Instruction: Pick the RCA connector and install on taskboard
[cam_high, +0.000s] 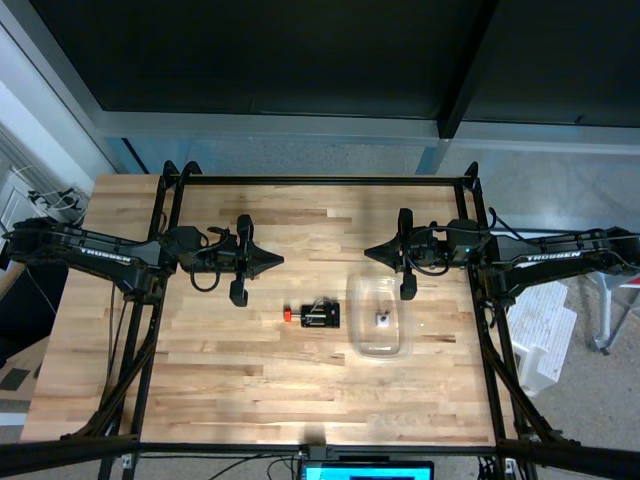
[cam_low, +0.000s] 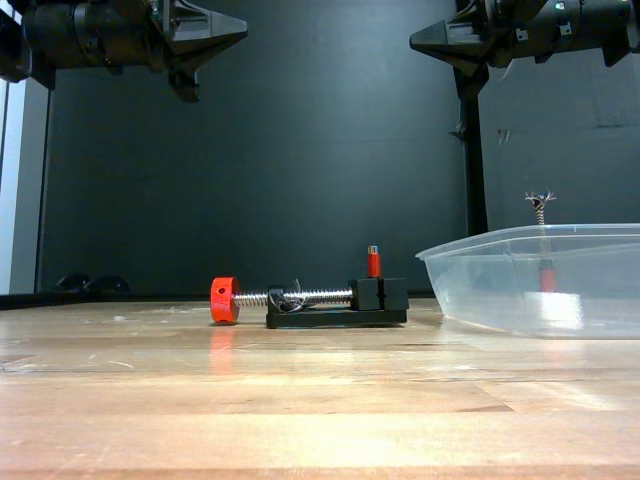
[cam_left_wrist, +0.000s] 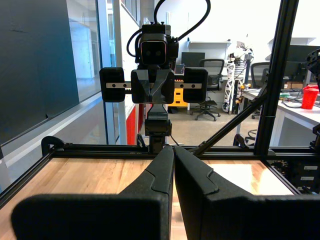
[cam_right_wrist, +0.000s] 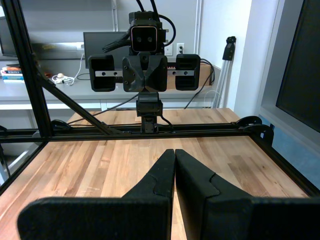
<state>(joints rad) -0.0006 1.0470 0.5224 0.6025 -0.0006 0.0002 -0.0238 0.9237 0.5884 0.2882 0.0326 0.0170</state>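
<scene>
The RCA connector (cam_high: 382, 319) is a tiny grey-white piece lying inside a clear plastic tray (cam_high: 358, 340). The taskboard (cam_high: 320, 316) (cam_low: 335, 303), a black block with a red stub at its left end, rests on the table just left of the tray. My left gripper (cam_high: 280, 262) (cam_low: 245, 38) (cam_left_wrist: 173, 148) hovers high above the table, back-left of the taskboard, shut and holding nothing. My right gripper (cam_high: 366, 253) (cam_low: 412, 42) (cam_right_wrist: 175, 151) hangs opposite it, behind the tray, also shut and holding nothing. The two tips point at each other.
The tray (cam_low: 540, 280) stands right of the taskboard, and a thin frayed wire (cam_low: 540, 205) rises above its rim. A black metal frame (cam_high: 320, 181) borders the wooden table. A laptop edge (cam_high: 366, 470) sits at the near side.
</scene>
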